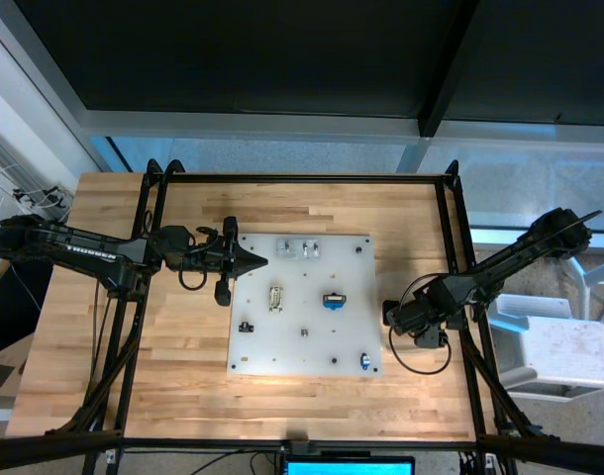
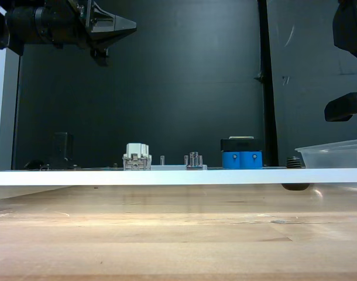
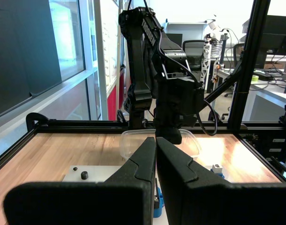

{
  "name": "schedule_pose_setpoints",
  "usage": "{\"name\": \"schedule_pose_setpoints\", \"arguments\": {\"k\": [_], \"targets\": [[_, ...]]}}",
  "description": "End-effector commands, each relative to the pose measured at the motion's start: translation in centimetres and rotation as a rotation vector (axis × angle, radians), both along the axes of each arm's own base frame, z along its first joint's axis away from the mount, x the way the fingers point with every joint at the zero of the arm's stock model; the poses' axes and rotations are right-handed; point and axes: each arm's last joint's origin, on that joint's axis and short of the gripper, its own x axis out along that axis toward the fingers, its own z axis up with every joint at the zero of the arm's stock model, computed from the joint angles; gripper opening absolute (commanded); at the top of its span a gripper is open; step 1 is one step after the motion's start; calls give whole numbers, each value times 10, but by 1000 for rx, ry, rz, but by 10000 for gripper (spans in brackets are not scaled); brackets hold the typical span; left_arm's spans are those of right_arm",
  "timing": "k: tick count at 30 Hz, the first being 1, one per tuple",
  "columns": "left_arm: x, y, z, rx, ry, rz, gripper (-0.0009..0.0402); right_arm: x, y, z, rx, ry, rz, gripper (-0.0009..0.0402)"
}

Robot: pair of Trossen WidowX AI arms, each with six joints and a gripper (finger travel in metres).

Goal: Pick the M12 fastener and fasten on the M12 threads

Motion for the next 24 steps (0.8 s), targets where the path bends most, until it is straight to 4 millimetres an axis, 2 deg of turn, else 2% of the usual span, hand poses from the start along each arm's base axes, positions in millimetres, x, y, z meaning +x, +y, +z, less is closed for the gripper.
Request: {"name": "schedule_pose_setpoints", "arguments": {"k": [1, 24], "targets": [[0, 0, 0, 0, 0, 0, 0, -1, 0, -3, 2, -5, 0, 135], [0, 0, 0, 0, 0, 0, 0, -2, -1, -16, 21, 8, 10, 135]]}}
